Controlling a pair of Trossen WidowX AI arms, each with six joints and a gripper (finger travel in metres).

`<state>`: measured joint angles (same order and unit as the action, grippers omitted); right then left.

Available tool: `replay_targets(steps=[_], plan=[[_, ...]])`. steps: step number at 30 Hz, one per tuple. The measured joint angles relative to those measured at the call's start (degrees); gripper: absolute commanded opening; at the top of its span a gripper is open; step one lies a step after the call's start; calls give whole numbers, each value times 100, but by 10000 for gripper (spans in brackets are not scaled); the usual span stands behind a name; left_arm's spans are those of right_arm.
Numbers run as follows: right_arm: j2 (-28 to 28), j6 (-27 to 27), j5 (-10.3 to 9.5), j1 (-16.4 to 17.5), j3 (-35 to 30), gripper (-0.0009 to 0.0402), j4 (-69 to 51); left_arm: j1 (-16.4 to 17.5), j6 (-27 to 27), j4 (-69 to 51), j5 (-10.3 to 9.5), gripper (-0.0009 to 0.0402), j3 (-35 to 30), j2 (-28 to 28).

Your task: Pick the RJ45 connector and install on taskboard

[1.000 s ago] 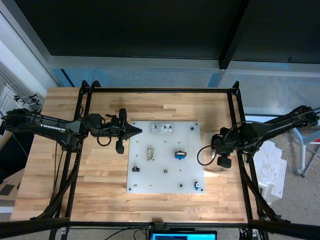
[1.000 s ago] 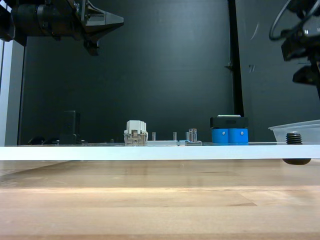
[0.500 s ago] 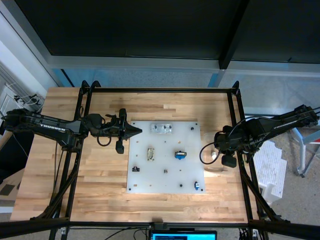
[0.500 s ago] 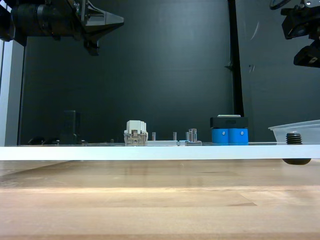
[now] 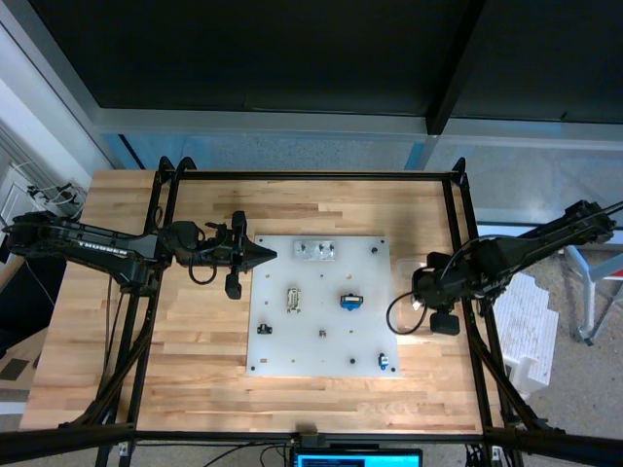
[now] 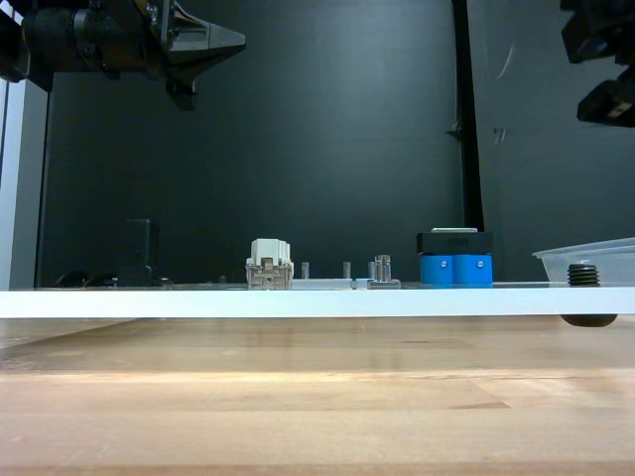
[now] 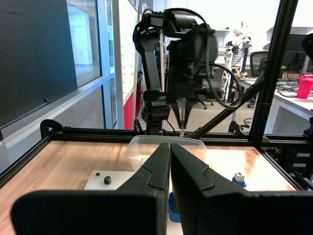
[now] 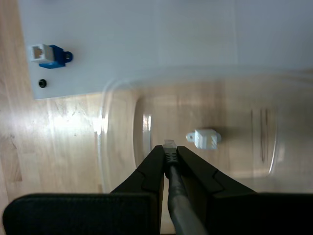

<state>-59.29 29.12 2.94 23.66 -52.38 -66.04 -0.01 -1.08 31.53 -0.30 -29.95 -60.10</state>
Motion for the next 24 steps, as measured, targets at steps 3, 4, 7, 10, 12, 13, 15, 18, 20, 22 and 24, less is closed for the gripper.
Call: replay_targets(steps=[3,4,7,10,12,13,15,18,20,22,24], plan=[[-269,39,275,197,-186,0,72,0,2,-2,0,0,0,0],[-372,52,341,258,-247,0,116,0,2,-2,0,0,2,0],[-638,59,348,407,-385,0,254,0,0,0,2,0,0,0],[-876,59,345,562,-485,0,444,0,0,-2,0,0,0,0],[-1058,59,356,662,-570,0,546,0,2,-2,0,0,2,0],[-1143,59,361,704,-621,0,562,0,2,-2,0,0,0,0],[-1300,66,424,782,-713,0,568,0,2,0,0,0,0,0],[-1513,90,529,890,-824,0,625,0,2,0,2,0,2,0],[-1644,129,535,946,-890,0,719,0,2,-2,0,0,2,0],[-1768,192,533,1008,-942,0,793,0,2,0,0,0,0,0],[-1897,212,551,1080,-1001,0,844,0,2,-2,2,0,2,0]])
